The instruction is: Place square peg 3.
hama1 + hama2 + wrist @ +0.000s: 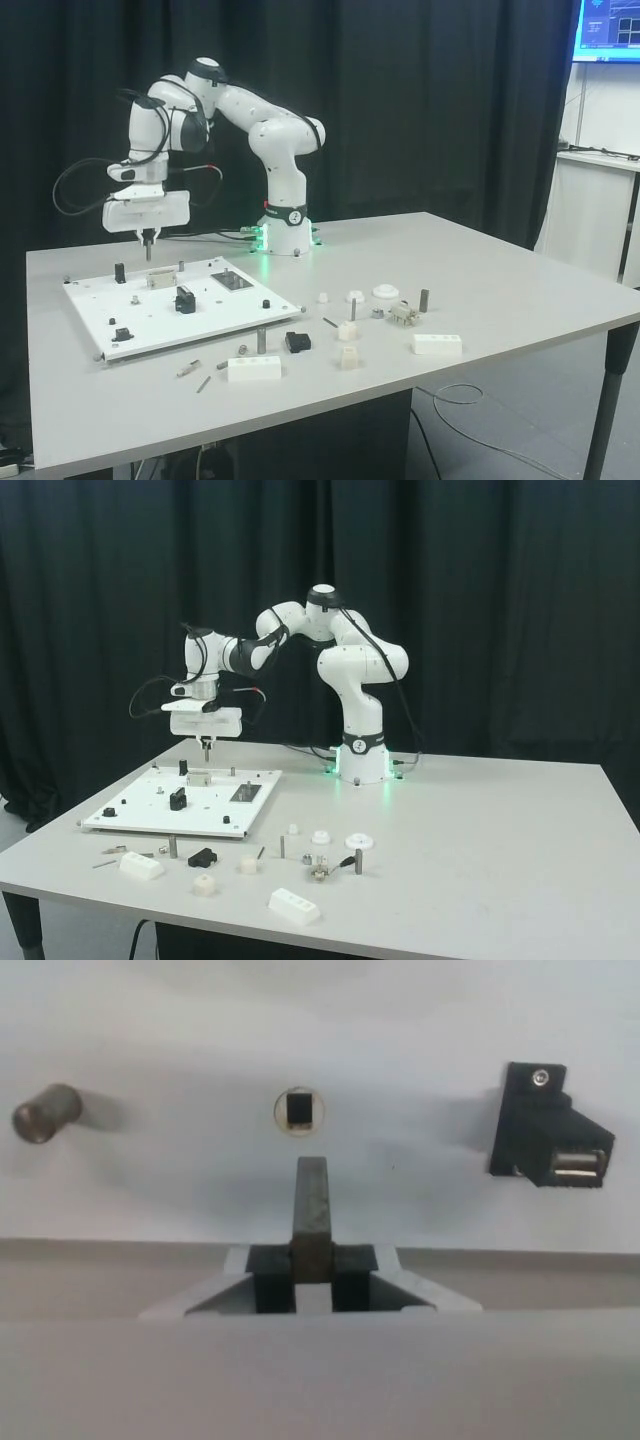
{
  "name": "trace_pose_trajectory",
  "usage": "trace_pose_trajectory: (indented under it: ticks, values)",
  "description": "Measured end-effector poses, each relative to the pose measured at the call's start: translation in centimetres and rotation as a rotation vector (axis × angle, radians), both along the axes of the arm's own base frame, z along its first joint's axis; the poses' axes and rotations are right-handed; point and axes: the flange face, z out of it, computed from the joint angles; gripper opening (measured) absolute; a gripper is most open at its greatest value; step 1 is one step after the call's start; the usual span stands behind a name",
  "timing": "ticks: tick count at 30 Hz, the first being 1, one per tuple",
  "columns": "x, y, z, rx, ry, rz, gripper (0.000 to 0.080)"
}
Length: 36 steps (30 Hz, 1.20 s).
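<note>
white board [170, 305] flat near counter's [520, 280] left edge | black connector block [545, 1130] mounted on board, metal post [45, 1113] standing apart from it | loose white blocks [437, 344] and small black part [297, 341] scattered along counter's front edge | black curtain [420, 90] behind

Open white board [200, 1190] lies between the held grey square metal peg [311, 1215] and the small square hole [299, 1110]. A stubby grey metal cylinder [45, 1113] and a black socket block [548, 1130] stand well apart on either side.
</note>
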Motion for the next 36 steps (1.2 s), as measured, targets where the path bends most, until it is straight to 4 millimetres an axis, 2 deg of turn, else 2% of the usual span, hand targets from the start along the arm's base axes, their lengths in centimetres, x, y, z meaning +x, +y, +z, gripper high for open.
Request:
trace_pose_trajectory:
  ticks: [8,28,36]
  values:
    - [0.1,0.1,0.9,0.002,-0.010,-0.005,0.0073]
    - [0.3,0.0,1.1,-0.003,-0.032,-0.005,0.0073]
    - [0.9,0.1,1.4,-0.003,-0.065,0.005,0.0073]
